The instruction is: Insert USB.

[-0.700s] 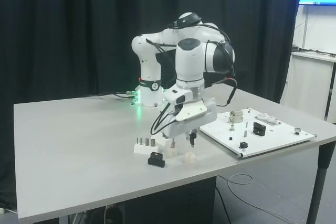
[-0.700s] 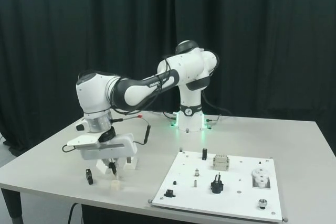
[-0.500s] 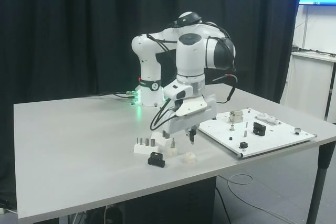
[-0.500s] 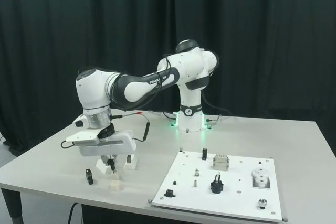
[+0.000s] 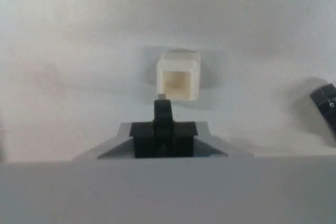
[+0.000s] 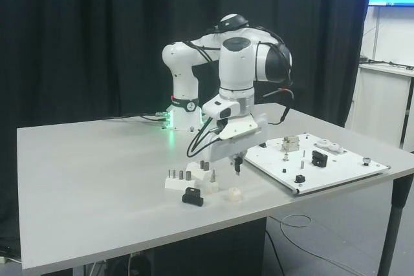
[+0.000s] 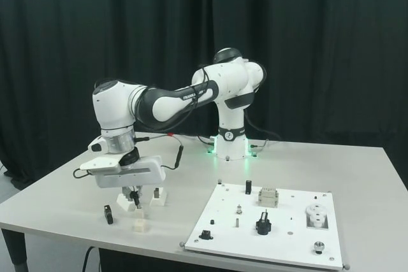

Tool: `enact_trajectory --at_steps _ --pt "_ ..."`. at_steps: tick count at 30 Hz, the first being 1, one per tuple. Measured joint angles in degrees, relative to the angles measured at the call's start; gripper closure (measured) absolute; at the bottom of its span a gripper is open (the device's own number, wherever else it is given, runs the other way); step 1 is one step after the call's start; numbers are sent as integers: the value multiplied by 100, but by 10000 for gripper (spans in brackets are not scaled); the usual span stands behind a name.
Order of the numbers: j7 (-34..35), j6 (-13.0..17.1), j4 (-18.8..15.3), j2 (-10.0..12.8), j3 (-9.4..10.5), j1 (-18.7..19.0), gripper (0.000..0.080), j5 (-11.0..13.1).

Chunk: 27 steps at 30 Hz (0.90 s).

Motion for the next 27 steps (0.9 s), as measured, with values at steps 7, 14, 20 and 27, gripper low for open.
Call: enact_trajectory --at_steps 7,14,20,27 --pt "-443 83 50 0 0 18 736 -75" --pt "-793 194 57 0 0 70 736 -124" --pt "-902 201 53 1 0 125 736 -208" --pt "-944 142 2 2 0 217 736 -291"
